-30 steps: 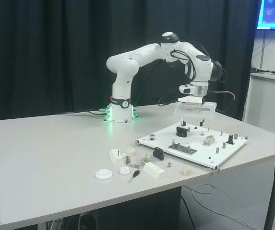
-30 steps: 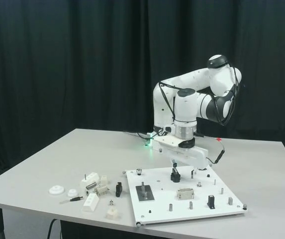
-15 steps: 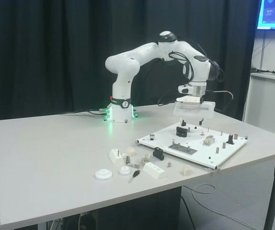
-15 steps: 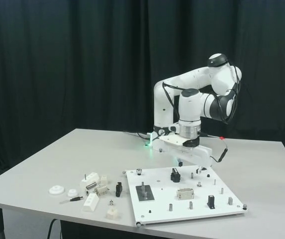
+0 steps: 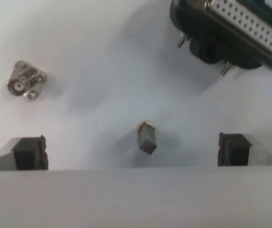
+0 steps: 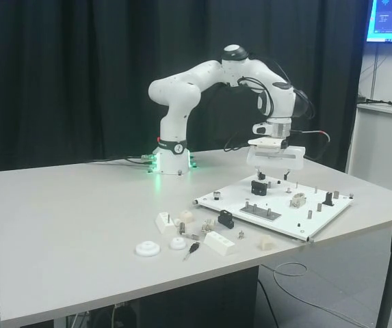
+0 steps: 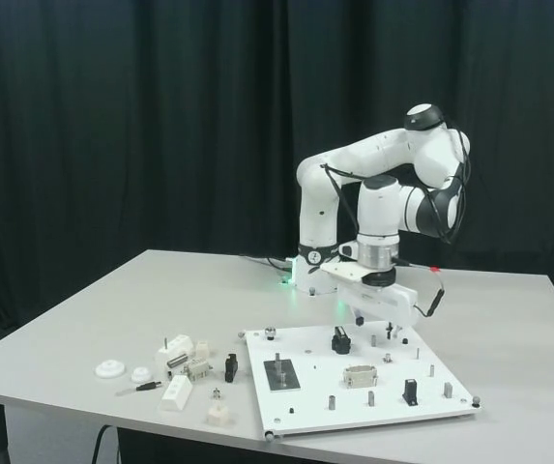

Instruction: Remove square peg 2.

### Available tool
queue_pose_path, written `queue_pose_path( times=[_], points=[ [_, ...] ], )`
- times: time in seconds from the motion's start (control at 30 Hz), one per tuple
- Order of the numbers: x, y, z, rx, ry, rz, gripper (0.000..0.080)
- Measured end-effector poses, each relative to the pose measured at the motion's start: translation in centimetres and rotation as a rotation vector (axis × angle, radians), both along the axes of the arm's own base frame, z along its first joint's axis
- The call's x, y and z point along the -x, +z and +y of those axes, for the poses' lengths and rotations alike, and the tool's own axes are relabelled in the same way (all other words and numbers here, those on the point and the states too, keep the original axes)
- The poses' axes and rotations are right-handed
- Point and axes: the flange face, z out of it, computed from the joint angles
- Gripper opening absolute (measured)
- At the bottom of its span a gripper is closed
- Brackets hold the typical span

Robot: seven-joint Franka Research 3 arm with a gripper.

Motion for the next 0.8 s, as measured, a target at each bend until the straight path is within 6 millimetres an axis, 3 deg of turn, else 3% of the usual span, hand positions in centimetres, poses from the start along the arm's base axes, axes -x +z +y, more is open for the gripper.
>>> queue_pose_path(
  times=[0.3,0.8],
  points=[
    [0.9,-0.7,0.6,0.038,-0.021,-0.041,0.08],
    [1.1,-1.2,-0.2,0.052,-0.044,-0.055,0.08]
  ],
)
